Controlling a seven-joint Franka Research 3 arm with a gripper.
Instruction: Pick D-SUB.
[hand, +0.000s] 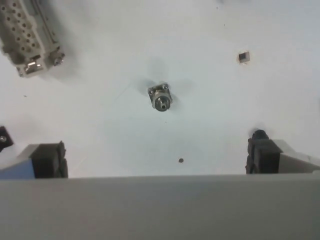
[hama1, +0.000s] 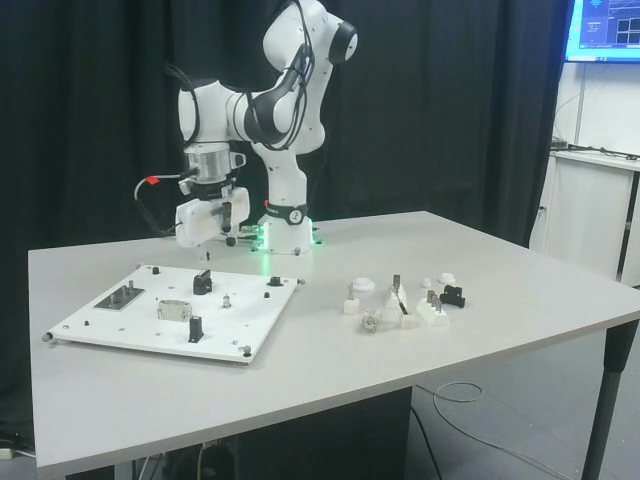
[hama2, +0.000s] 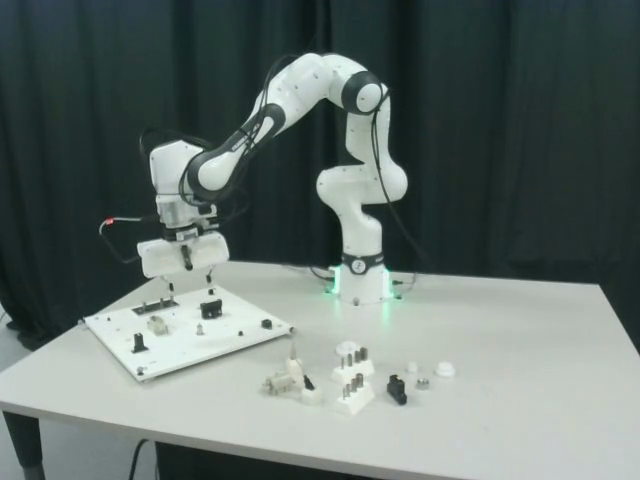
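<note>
Black curtains back the grey worktop (hama1: 330, 330), where a flat white board (hama1: 150, 325) carries small fittings. Above it the white claw (hand: 156, 157) hangs wide open, holding nothing. Which fitting is the D-SUB I cannot tell; possibly the grey multi-pin connector block (hand: 27, 37) at the wrist view's edge. It looks rigid, light and smooth, so grip across its long flat sides.

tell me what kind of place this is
Probably a robotics lab or test cell: a white arm bolted to a grey table, black curtains behind, and a white board of connectors.
</note>
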